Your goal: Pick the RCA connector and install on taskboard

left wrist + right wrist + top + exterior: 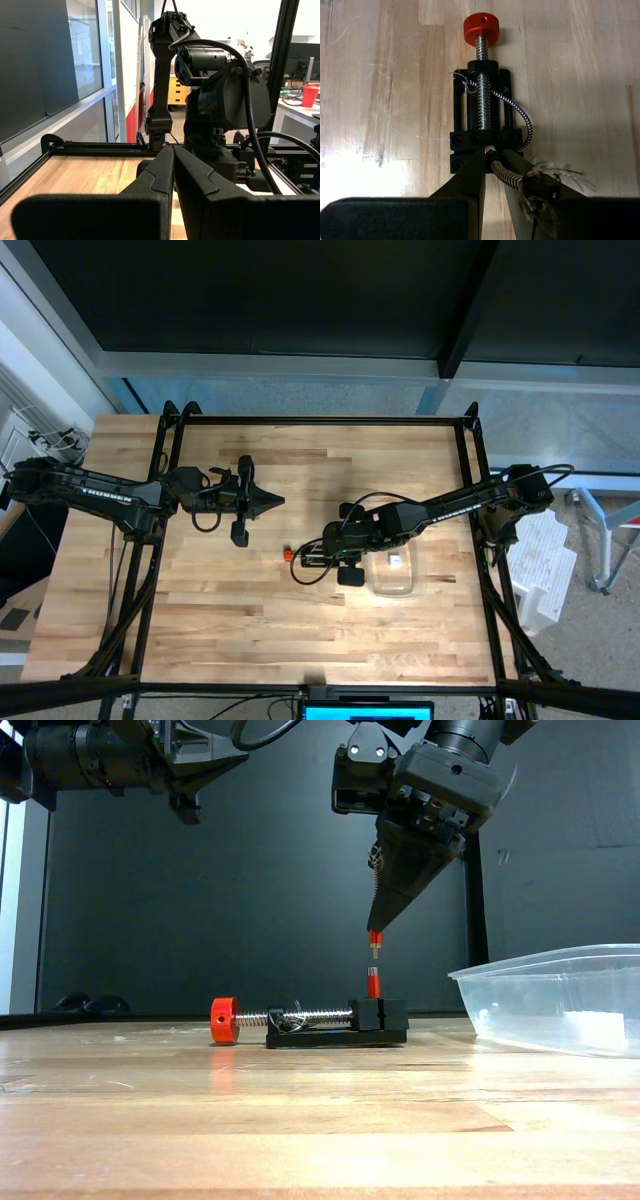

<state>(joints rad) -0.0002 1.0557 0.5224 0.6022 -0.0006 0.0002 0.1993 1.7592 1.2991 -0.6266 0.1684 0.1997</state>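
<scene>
The taskboard (340, 1023) is a small black block with a screw and a red knob (224, 1020), lying mid-table; a short red socket (373, 983) stands up from it. My right gripper (376, 928) hangs just above that socket, shut on the RCA connector (375, 942), whose red tip pokes down a small gap above it. In the right wrist view the connector's tip (489, 148) sits over the taskboard (461, 141), with its braided cable (515, 111) looping beside the screw. My left gripper (268, 502) is parked at the left, shut and empty, its fingers (160, 170) pressed together.
A clear plastic tray (395, 572) lies just right of the taskboard, under the right arm; its rim (540, 970) shows in the low view. Black frame rails run along the table's edges. Bare wood lies in front of the taskboard.
</scene>
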